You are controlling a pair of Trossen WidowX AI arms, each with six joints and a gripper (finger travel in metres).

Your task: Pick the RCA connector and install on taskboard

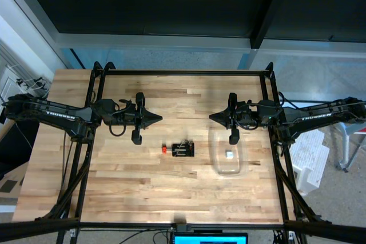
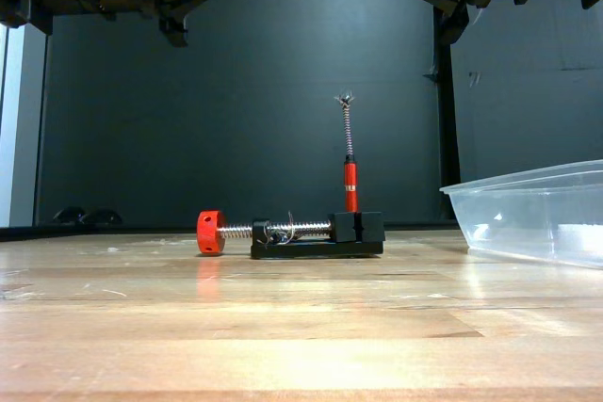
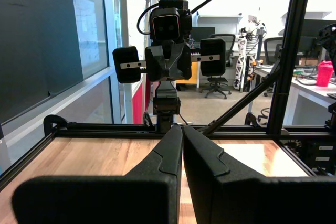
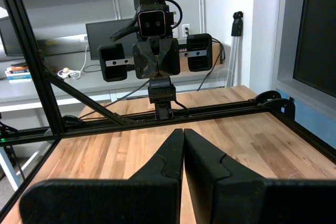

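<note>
Hovering beyond leftward-pointing taskboard (image 1: 183, 150): left pincer (image 1: 158, 119), right pincer (image 1: 211, 117).

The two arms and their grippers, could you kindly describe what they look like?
Both the left arm and right arm are matte black with white TROSSEN lettering and looping black cables. The left gripper, above the table's left half, and the right gripper, above its right half, each taper to wedge-shaped black fingers, pressed shut.

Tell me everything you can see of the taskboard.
The taskboard is a black block lying flat mid-table, a red knob on a threaded screw at its left end, a red post topped by a spring standing upright on it. Only the table touches it; left gripper and right gripper hover above, shut.
</note>
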